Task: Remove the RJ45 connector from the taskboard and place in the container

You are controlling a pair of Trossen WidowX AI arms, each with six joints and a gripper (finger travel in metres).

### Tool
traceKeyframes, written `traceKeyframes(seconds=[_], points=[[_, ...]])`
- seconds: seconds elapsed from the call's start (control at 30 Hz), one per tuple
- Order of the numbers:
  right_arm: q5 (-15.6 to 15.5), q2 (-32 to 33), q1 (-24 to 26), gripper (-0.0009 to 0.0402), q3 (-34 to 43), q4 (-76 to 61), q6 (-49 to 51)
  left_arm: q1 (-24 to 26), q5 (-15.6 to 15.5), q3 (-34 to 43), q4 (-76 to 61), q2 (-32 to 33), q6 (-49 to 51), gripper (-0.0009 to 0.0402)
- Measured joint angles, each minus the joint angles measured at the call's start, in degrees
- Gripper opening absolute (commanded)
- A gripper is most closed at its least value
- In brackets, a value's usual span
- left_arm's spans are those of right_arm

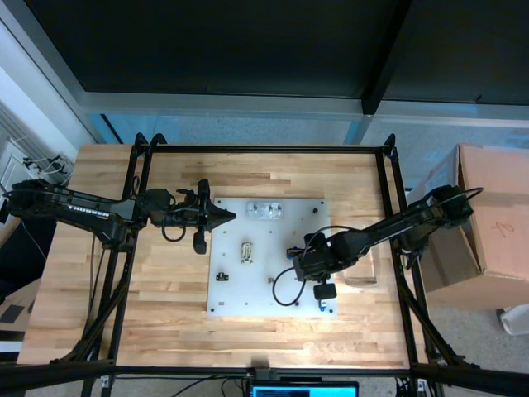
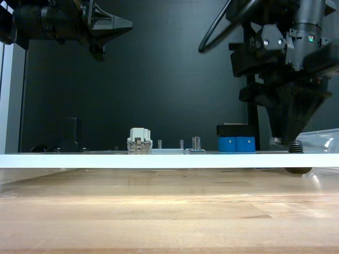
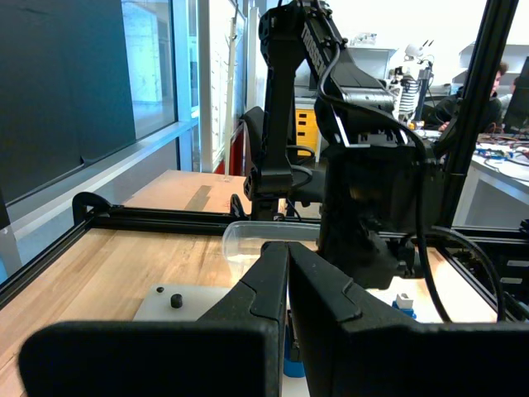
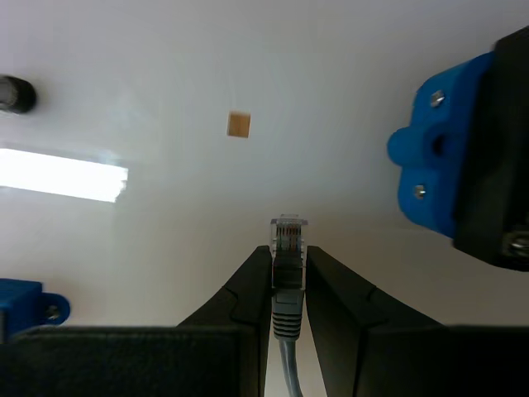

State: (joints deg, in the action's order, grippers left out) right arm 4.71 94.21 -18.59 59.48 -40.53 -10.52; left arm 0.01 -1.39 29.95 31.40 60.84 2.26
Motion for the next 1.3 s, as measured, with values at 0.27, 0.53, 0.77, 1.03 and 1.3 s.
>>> traceKeyframes(seconds=[0.27, 0.53, 0.77, 1.03, 1.3], points=[[-0.09, -3.34, -0.02, 0.0000, 3.06, -6.03, -1.62, 0.00, 0.00, 0.00, 0.00, 0.00, 0.00, 0.0000], [-0.28, -8.90, -0.15, 0.0000, 2.97, -11.41, -5.81, 0.00, 0.00, -0.02, 0.00, 0.00, 0.00, 0.0000], [-0.26, -15.82, -0.33, 0.0000, 0.61, -13.22, -10.19, 0.00, 0.00, -0.02, -0.02, 0.00, 0.00, 0.0000], [0.15, -20.37, -0.57, 0.0000, 0.55, -15.72, -11.78, 0.00, 0.00, -0.02, -0.02, 0.02, 0.00, 0.0000], [0.15, -25.75, -0.55, 0.0000, -3.91, -22.45, -16.26, 0.00, 0.00, -0.02, -0.02, 0.00, 0.00, 0.0000]])
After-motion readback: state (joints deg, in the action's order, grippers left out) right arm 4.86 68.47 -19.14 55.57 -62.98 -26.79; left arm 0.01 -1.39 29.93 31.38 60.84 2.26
